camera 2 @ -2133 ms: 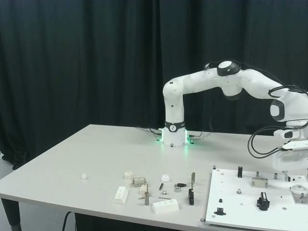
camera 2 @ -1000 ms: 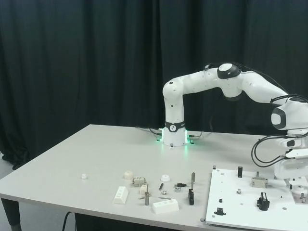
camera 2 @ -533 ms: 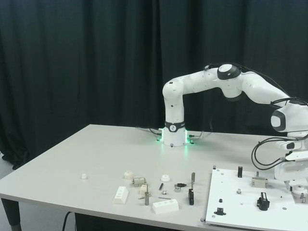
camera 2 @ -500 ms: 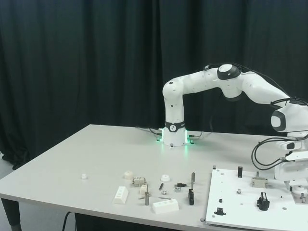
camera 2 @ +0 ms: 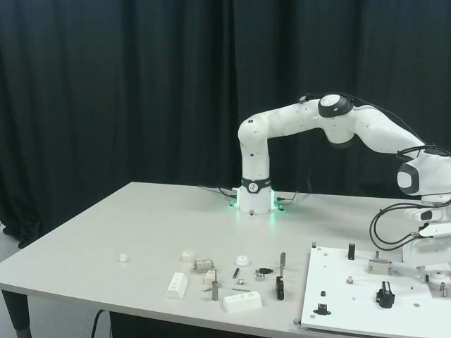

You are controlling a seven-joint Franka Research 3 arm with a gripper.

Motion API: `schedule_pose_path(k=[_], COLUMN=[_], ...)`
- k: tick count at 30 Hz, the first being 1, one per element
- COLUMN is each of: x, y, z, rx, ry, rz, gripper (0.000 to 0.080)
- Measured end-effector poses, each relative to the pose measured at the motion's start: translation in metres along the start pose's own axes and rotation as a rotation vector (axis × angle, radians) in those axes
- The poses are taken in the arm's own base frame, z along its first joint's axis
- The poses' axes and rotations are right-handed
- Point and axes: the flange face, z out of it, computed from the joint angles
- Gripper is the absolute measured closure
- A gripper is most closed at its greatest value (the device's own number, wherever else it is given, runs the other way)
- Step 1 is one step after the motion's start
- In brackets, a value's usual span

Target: Remove large gear.

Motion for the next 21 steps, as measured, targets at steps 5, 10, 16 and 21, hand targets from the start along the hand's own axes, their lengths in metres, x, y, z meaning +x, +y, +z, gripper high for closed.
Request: schedule_pose_path(k=[5, 10, 16, 21], x=[-0.0003, 0.0025, 0.0052, 0.0052], y=[0.0, 0.0012, 0.002, 0.002], z=[0.0004, 0.0007, 0.0007, 0.0008], rx=[-0.001, -0.007, -0.01, -0.01], ry=[0.003, 0.009, 0.009, 0.009], rz=[-0.003, -0.003, 0.0, 0.0], gripper=[0.0003, 0.0003, 0.0212, 0.0206])
